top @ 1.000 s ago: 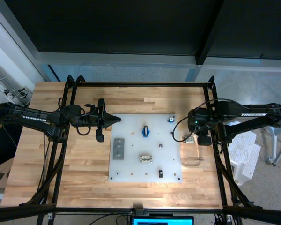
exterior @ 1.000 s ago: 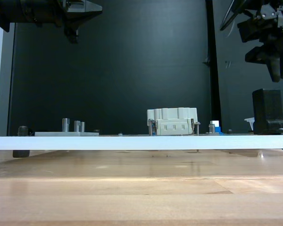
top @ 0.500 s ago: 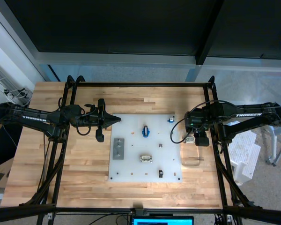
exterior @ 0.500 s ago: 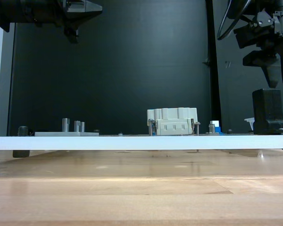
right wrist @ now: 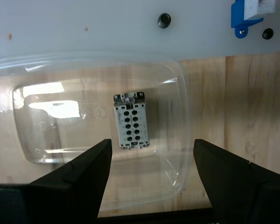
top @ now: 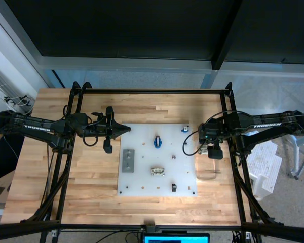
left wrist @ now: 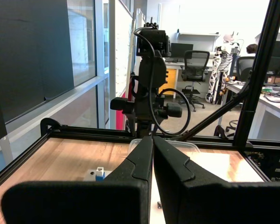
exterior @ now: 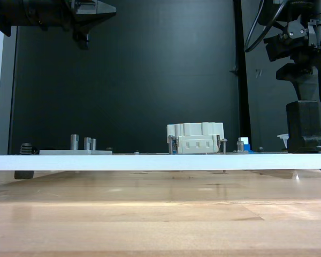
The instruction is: Pick the HAN10E connector and install on the hub
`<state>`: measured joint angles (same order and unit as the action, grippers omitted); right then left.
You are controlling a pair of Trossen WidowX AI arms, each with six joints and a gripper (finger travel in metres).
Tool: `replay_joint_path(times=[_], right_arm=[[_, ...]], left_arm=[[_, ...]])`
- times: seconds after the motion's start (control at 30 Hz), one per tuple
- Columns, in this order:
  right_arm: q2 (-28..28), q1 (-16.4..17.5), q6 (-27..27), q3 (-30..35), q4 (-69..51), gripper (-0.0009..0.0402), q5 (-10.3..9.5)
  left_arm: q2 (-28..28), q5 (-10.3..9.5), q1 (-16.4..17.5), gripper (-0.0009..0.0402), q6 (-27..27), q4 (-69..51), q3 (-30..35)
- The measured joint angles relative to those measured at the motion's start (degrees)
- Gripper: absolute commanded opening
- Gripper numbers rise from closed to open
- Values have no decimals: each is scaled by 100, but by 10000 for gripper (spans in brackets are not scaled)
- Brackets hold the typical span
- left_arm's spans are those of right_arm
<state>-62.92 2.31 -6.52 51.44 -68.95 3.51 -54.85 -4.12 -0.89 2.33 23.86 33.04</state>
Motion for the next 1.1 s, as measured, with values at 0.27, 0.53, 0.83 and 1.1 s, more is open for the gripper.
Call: replay_joint_path(times=[0.27,0.53,0.83,1.1], right_arm=[[-256,181,-632,-164,229,269,17],[-439,275,-1145,-581,706,270,-4],[-439,376,-1110,-1123,1604,270,13],[-439,402,-1093,-1329,1703,270,155]], left_arm=[[2,2,0,0,-2,0,0],[2,2,0,0,-2,0,-2],[0,0,0,0,0,-2,-2],[2,0,0,0,0,-2,-2]])
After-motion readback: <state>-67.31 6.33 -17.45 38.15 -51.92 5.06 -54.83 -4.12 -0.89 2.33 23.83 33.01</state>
